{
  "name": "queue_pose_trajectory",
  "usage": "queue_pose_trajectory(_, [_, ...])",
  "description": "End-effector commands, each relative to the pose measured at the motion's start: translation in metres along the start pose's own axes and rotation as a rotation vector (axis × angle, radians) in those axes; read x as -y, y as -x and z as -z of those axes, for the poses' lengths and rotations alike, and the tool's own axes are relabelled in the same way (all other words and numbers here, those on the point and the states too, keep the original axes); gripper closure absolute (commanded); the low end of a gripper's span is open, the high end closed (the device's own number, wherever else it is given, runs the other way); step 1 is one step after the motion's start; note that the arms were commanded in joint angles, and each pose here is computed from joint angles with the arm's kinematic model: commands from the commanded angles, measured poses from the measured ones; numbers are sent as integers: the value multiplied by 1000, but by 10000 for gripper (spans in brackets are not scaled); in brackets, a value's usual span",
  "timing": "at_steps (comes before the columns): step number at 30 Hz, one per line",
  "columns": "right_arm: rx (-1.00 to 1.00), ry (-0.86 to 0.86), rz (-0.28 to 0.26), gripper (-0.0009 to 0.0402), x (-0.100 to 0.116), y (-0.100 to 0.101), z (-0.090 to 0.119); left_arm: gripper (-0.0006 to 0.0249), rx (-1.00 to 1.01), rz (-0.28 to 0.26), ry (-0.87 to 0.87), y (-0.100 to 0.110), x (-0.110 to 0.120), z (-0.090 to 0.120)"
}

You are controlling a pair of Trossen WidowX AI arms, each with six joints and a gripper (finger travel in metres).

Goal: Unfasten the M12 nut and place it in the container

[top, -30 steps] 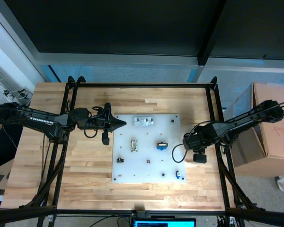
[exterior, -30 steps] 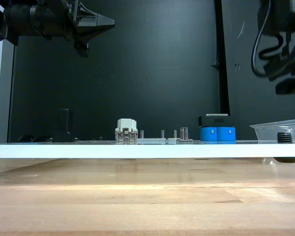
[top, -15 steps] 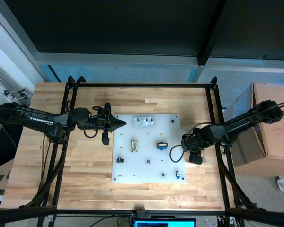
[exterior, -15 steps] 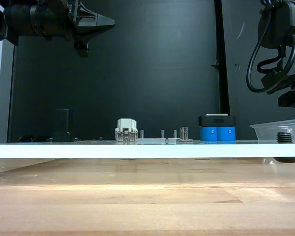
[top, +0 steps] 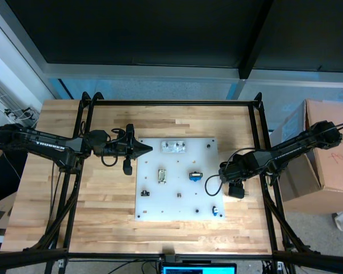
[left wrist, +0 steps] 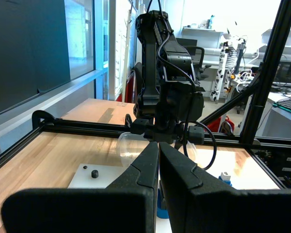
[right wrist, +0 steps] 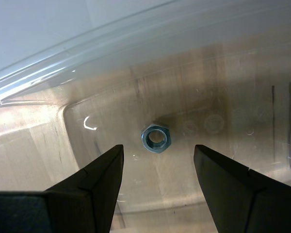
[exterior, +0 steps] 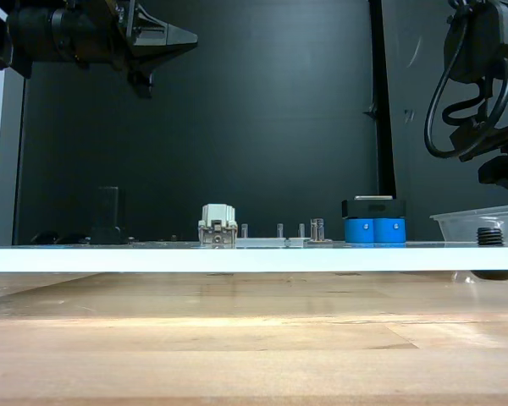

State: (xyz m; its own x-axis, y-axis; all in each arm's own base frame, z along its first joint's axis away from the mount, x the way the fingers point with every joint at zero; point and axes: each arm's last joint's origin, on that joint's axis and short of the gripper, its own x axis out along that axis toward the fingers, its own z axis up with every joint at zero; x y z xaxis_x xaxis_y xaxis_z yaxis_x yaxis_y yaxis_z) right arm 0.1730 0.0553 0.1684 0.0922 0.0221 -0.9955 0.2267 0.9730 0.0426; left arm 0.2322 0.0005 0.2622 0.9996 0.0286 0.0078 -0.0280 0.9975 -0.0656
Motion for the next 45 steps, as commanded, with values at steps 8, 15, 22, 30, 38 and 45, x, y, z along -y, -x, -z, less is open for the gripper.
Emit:
queue_pose_trajectory(8, [-21, 3, 15, 224, -1, 8, 0, 243, 0, 0, 0, 0, 0, 0])
queue_pose_trajectory(15, [12, 7, 20, 254, -4, 39, -8, 243, 0, 0, 0, 0, 0, 0])
queue_pose_trajectory(22, [113, 0, 90, 347, 4, 99, -20, 243, 0, 0, 0, 0, 0, 0])
queue_pose_trajectory(30, [444, 32, 20, 394, 2, 152, -49, 243, 0, 0, 0, 0, 0, 0])
queue_pose_trajectory(38, [893, 107, -85, 394, 12, 174, -67, 243, 0, 0, 0, 0, 0, 0])
queue_pose_trajectory(45, [1182, 72, -125, 394, 24, 166, -68, 243, 0, 0, 0, 0, 0, 0])
